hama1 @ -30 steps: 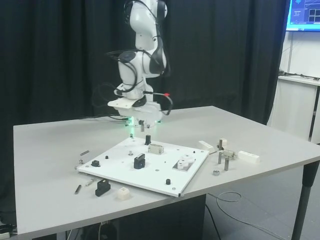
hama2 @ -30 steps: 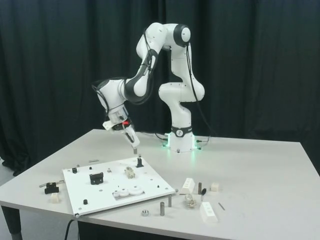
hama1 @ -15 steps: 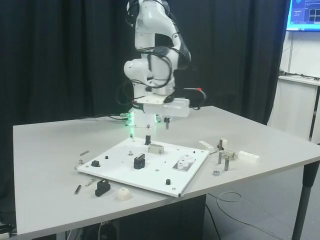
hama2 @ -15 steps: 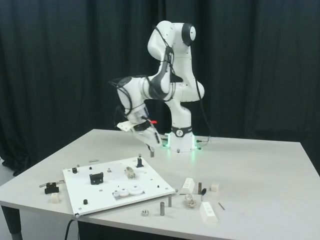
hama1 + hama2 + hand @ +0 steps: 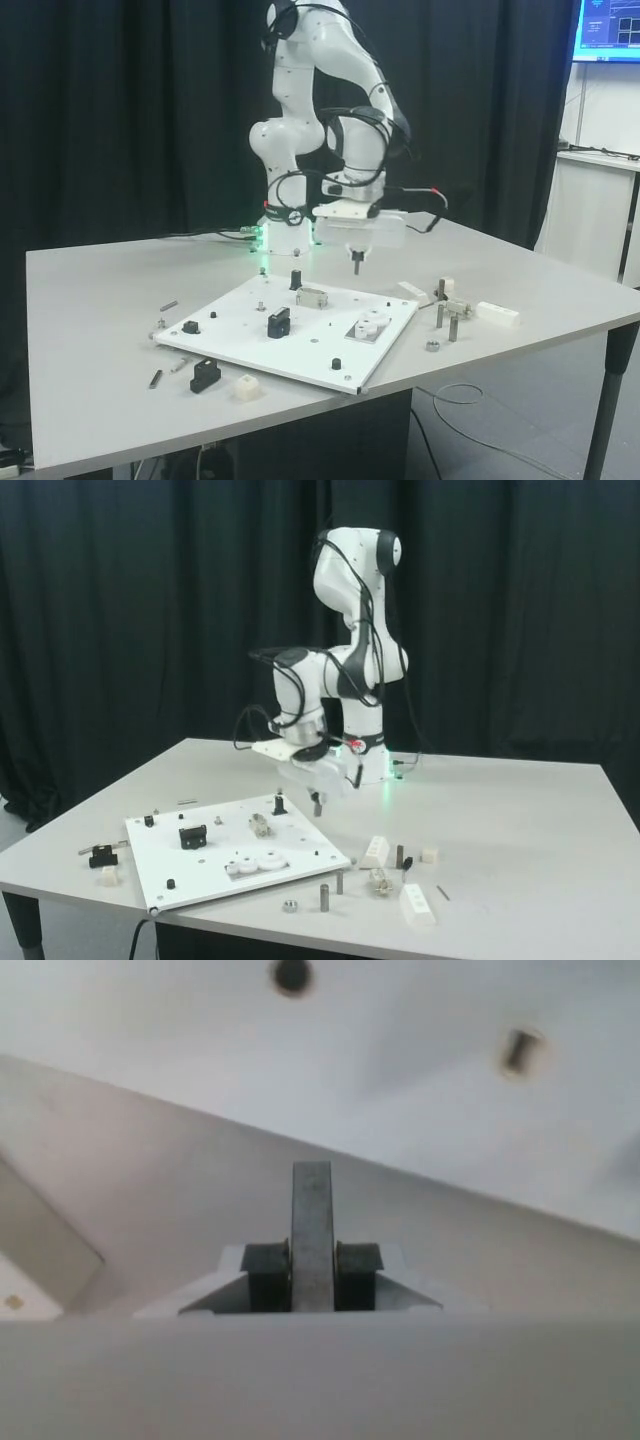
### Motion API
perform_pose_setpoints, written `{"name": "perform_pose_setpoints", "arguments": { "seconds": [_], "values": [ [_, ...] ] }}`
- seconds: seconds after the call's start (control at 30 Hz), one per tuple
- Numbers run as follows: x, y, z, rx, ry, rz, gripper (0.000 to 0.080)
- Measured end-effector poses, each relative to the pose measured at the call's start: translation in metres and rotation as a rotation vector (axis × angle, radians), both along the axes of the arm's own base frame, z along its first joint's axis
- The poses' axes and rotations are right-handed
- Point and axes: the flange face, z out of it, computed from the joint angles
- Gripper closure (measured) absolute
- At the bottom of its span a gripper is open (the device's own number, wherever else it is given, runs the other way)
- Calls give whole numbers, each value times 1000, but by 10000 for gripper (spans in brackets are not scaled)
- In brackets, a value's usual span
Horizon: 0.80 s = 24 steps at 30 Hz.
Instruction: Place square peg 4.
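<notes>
Wrist view shows our gripper (image 5: 312, 1278) closed on a slim grey bar, square peg 4 (image 5: 312, 1222), which stands upright between the two black fingertips (image 5: 265, 1272) and sticks out past them. Beneath it we see the edge of the white board (image 5: 420, 1050) crossing the grey table (image 5: 200, 1200), with a dark hole (image 5: 291, 974) and a small metal pin (image 5: 518, 1048) in the board. From the first room view, our white arm (image 5: 330, 120) bends down over the far edge of the board (image 5: 300, 335), and the gripper (image 5: 355, 262) hangs in the air above that edge, holding the peg (image 5: 355, 260) clear of the surface. Loose parts (image 5: 470, 310) lie near the table's right edge, and a black block (image 5: 205, 375) rests by its front edge.
</notes>
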Motion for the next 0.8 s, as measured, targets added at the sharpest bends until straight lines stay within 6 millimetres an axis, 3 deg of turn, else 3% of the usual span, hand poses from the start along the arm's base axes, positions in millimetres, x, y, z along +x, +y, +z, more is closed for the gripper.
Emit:
{"name": "perform_pose_setpoints", "arguments": {
  "seconds": [0.3, 0.8],
  "values": [
    [7, 28, -22, -34, -24, 67, 708],
    [10, 55, -38, -39, -41, 100, 708]
  ]
}}
